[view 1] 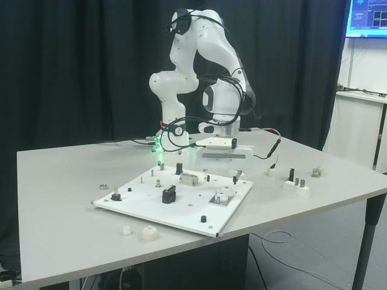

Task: Pick small gear.

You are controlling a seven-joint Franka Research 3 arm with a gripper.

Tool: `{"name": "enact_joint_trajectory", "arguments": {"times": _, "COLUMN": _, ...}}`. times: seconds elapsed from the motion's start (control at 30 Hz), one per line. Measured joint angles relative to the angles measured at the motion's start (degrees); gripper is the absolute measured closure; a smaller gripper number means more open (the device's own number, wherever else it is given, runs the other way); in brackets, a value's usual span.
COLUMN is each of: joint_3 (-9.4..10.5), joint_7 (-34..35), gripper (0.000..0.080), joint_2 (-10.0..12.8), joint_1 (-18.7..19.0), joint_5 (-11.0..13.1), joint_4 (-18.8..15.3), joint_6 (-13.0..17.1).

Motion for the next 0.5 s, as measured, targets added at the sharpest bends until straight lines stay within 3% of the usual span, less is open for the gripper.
{"name": "enact_joint_trajectory", "arguments": {"times": 0.5, "joint_3": -1.14, "joint_7": -3.8, "gripper": 0.0003, "joint_2": 0.0, "joint_1": -0.4, "joint_5": -0.3, "joint_4": 0.5, "joint_6": 1.7}}
